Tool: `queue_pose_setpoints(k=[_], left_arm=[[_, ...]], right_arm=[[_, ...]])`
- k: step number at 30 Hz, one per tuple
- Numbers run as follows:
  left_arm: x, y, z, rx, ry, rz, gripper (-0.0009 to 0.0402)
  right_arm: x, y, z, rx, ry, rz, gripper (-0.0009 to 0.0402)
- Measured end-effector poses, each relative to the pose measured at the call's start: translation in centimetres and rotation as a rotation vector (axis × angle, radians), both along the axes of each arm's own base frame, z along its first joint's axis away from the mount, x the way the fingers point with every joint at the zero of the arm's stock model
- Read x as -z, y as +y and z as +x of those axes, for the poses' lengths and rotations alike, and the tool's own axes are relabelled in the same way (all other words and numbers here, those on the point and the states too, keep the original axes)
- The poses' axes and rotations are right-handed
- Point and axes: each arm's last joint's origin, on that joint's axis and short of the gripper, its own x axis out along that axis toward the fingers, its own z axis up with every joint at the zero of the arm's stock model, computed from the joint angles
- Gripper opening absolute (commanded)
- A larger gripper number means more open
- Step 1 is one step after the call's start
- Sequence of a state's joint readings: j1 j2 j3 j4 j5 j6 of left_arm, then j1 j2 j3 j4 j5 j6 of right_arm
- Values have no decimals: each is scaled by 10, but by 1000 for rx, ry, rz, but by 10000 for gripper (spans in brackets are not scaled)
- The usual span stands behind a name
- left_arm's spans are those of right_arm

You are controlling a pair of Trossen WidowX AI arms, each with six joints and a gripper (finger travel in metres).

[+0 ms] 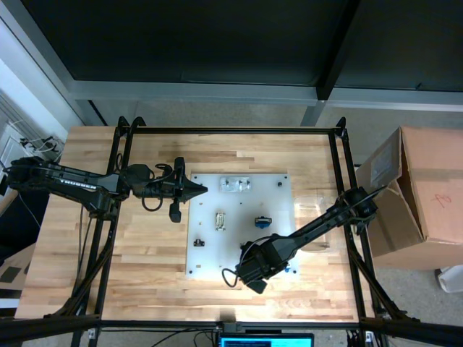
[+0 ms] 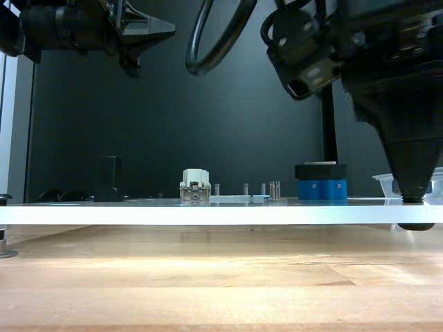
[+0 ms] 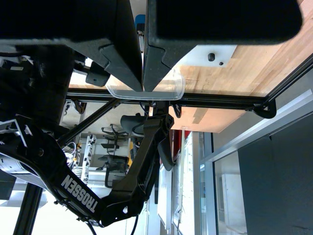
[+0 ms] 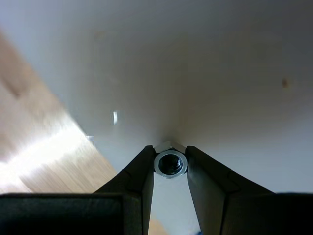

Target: Pick the M12 nut and place it on its threads and fasten

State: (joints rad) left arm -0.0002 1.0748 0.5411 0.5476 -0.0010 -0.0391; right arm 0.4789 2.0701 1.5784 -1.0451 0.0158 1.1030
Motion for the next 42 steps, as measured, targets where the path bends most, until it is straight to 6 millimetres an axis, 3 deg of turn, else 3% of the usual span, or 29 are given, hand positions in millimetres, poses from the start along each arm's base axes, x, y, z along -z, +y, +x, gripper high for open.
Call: queue_pose_setpoints(k=[6,20,42], left_arm=[[0,0,0,0,0,0,0],[0,0,0,0,0,0,0],[0,0,0,0,1,0,0]], right_arm=[[0,-2,1,218,-2,8,12],[0,-3,2,348,-10,3,16],[1,-3,4,346,-16,7,176]])
